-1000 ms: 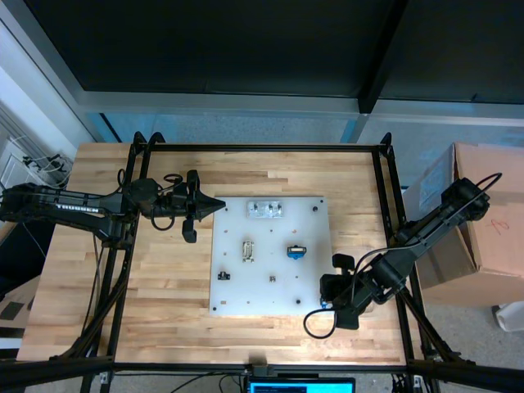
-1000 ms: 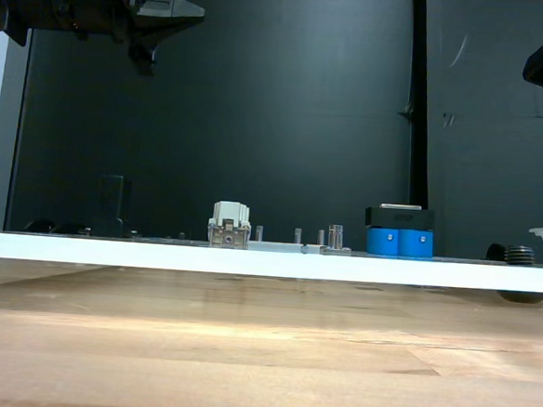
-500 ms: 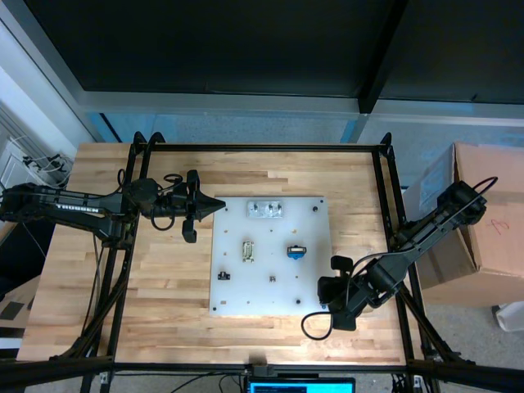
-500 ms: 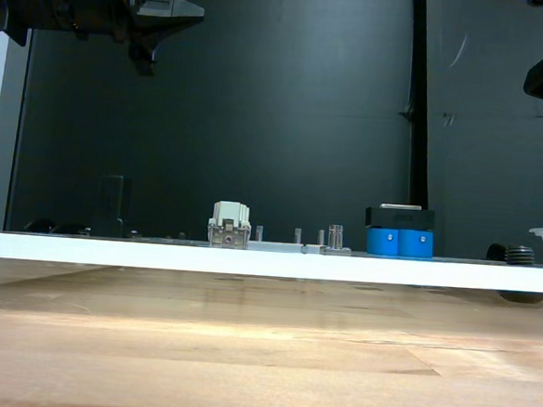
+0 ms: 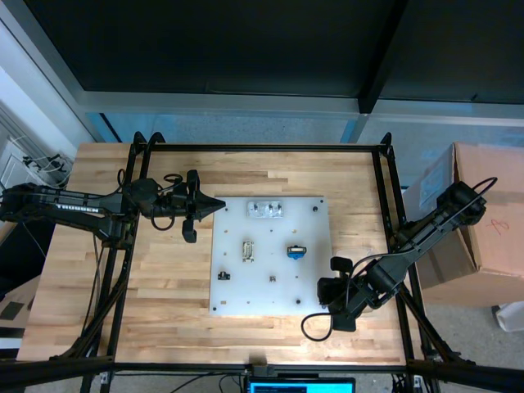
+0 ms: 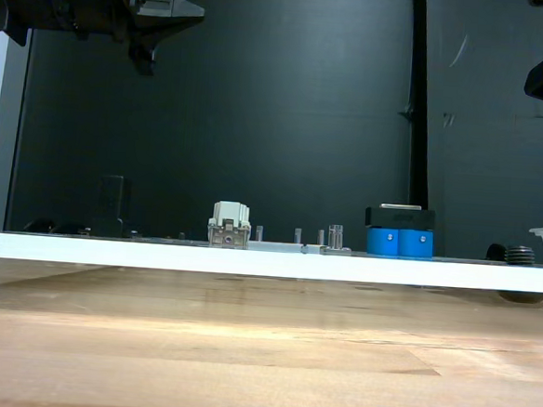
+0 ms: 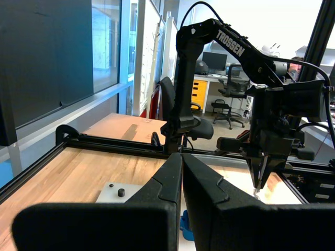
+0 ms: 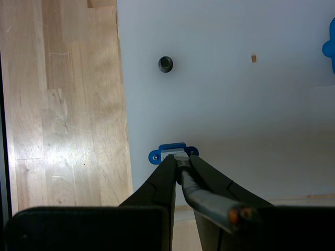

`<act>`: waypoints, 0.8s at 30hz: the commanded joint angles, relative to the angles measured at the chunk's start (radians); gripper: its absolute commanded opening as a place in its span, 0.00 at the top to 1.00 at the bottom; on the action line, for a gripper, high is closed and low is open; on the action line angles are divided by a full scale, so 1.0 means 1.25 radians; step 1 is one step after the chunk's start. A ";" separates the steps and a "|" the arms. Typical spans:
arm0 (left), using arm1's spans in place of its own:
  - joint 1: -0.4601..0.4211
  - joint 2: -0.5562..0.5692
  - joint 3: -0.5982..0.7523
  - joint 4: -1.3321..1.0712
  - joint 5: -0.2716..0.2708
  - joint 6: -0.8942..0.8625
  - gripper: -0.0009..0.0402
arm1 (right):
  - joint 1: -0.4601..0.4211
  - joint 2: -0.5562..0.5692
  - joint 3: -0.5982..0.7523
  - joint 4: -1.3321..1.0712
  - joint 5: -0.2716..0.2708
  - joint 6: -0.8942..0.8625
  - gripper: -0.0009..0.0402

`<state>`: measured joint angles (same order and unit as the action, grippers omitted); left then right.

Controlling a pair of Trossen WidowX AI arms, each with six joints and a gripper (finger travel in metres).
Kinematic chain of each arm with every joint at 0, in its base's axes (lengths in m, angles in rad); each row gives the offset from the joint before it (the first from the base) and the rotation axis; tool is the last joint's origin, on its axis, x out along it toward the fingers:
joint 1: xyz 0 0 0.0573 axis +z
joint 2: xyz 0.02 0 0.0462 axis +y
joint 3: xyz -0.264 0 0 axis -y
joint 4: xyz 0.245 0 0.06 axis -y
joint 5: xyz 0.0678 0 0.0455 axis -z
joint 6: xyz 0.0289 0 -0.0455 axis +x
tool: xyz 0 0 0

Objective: Pick the RJ45 connector and install on the taskboard

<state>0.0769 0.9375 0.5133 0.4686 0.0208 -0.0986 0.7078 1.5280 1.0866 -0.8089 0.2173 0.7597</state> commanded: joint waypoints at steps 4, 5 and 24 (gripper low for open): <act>0.000 0.000 0.000 0.000 0.000 0.000 0.98 | 0.004 0.000 -0.002 0.005 0.000 -0.010 0.98; 0.000 0.000 0.000 0.000 0.000 0.000 0.98 | 0.005 0.000 -0.004 0.006 0.000 -0.013 0.98; 0.000 0.000 0.000 0.000 0.000 0.000 0.98 | 0.008 0.006 -0.005 0.009 -0.001 -0.113 0.98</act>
<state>0.0769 0.9375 0.5133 0.4683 0.0208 -0.0990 0.7177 1.5314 1.0805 -0.7986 0.2176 0.6186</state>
